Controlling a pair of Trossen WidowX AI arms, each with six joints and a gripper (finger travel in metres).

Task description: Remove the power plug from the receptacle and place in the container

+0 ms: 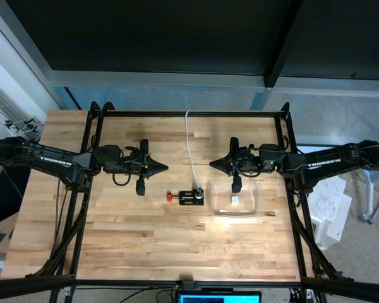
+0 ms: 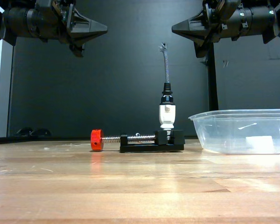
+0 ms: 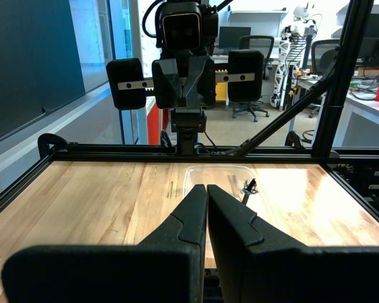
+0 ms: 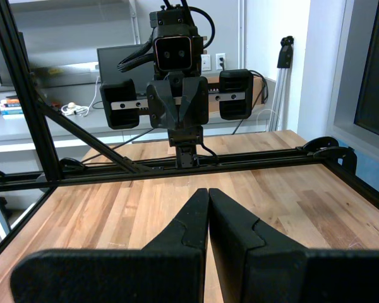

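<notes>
— Over the middle of the table, both arms are hanging high. The left gripper (image 1: 164, 167) and the right gripper (image 1: 212, 165) are pointing at each other, each with its fingers pressed together on nothing.
— Where is the power plug (image 1: 199, 190) sitting?
— It is sitting seated in the white receptacle (image 2: 167, 115), which the vise (image 2: 151, 141) is clamping upright, likely so that a pull frees only the plug. The cable (image 1: 191, 148) is running off toward the far edge.
— And the container (image 1: 247, 206)?
— It is lying just beside the vise, on the right gripper's side, probably to keep the carry short. Only a white sticker (image 1: 235, 200) is showing inside.
</notes>
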